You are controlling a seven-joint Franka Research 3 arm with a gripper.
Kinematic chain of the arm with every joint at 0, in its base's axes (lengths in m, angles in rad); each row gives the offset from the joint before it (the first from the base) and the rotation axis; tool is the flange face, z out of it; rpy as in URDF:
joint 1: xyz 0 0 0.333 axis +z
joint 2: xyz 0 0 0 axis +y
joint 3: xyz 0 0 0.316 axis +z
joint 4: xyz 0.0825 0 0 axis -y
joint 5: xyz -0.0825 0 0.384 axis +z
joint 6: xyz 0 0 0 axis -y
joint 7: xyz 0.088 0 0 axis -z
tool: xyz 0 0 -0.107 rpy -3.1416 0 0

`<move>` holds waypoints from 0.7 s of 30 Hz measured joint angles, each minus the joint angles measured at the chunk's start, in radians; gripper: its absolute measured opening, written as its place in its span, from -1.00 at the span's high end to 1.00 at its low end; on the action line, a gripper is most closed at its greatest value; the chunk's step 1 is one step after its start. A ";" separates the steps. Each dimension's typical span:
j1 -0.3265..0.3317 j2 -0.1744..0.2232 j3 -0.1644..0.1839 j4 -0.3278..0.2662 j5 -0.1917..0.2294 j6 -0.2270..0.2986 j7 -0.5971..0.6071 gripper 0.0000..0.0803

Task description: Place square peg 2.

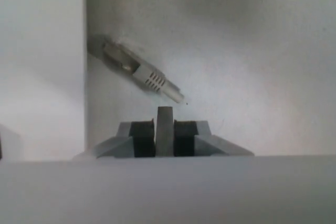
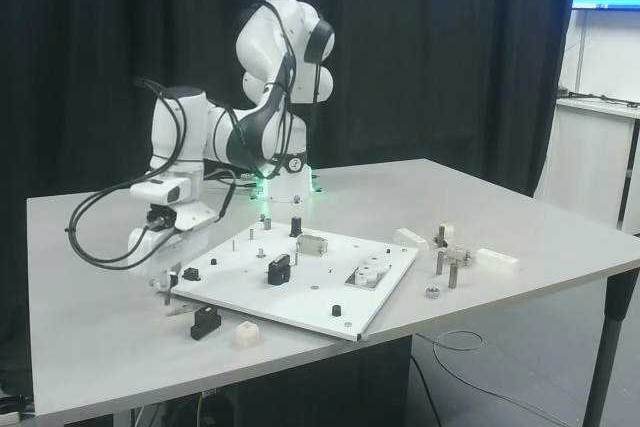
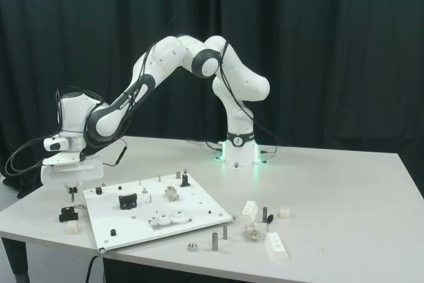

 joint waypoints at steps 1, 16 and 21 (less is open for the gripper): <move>-0.001 0.003 0.000 0.004 0.002 -0.002 -0.007 0.81; -0.014 0.023 -0.008 0.059 0.002 -0.057 -0.027 0.24; -0.014 0.023 -0.016 0.088 0.001 -0.103 -0.027 -0.52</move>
